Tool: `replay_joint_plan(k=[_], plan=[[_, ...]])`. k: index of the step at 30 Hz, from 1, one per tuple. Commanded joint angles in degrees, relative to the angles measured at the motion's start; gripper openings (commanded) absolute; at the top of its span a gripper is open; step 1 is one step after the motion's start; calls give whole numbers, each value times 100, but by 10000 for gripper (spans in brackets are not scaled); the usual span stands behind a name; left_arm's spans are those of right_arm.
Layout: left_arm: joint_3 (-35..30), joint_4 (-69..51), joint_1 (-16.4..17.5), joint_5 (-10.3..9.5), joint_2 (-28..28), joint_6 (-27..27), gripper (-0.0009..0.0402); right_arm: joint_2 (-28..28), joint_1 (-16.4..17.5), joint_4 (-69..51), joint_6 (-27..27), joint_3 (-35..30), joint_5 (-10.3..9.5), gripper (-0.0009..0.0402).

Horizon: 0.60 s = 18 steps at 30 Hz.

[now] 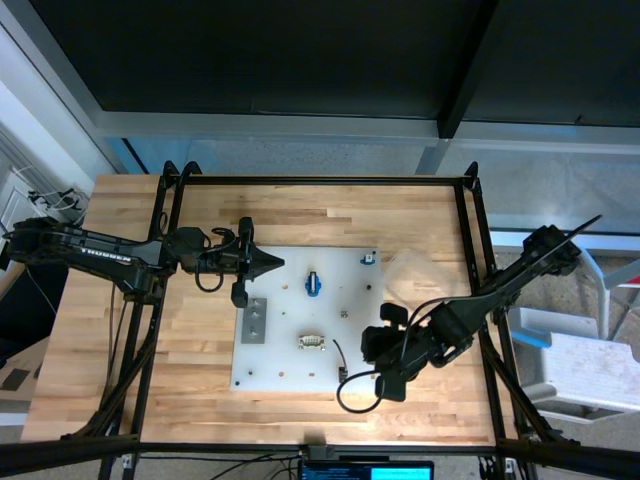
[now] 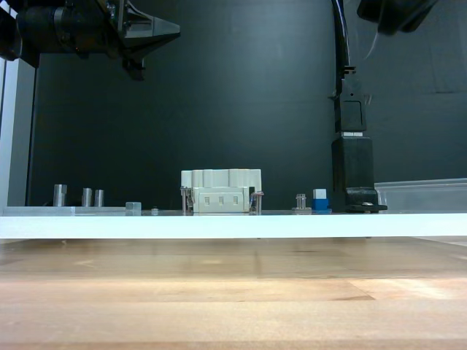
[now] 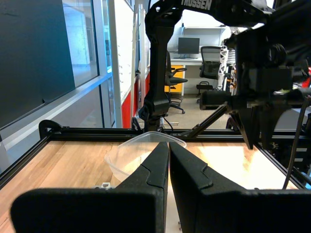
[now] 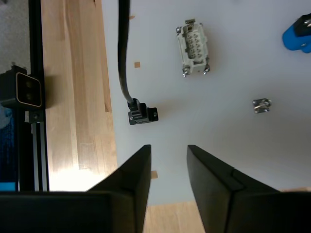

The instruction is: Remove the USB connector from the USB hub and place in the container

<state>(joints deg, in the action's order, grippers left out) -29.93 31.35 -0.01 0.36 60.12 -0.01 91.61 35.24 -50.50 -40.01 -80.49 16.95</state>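
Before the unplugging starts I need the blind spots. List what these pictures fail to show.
1. USB connector and USB hub: both black, seam unreadable in right wrist view; too small in high view.
2. Container: partly hidden by the shut left gripper, parked high over the white board's left side, in the left wrist view; cut by the low view's right edge.
3. Open right gripper above the hub: cut by the low view's top edge.

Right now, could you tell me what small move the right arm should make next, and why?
Probably shift the right gripper sideways until the USB connector lines up with its open gap, before any descent. It hovers above the white board, offset from the connector, which is plugged into the USB hub. The left gripper is shut, parked high over the board's left side.
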Motion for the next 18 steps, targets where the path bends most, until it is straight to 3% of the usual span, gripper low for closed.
replay_joint_plan(k=[1,8,18], plan=[[-2,2,0,0,0,0,1,170,13,85,39,-68,11,136],[-2,0,0,0,0,0,1,461,28,420,87,-72,129,175],[-2,2,0,0,0,0,1,837,42,688,197,-186,146,178]])
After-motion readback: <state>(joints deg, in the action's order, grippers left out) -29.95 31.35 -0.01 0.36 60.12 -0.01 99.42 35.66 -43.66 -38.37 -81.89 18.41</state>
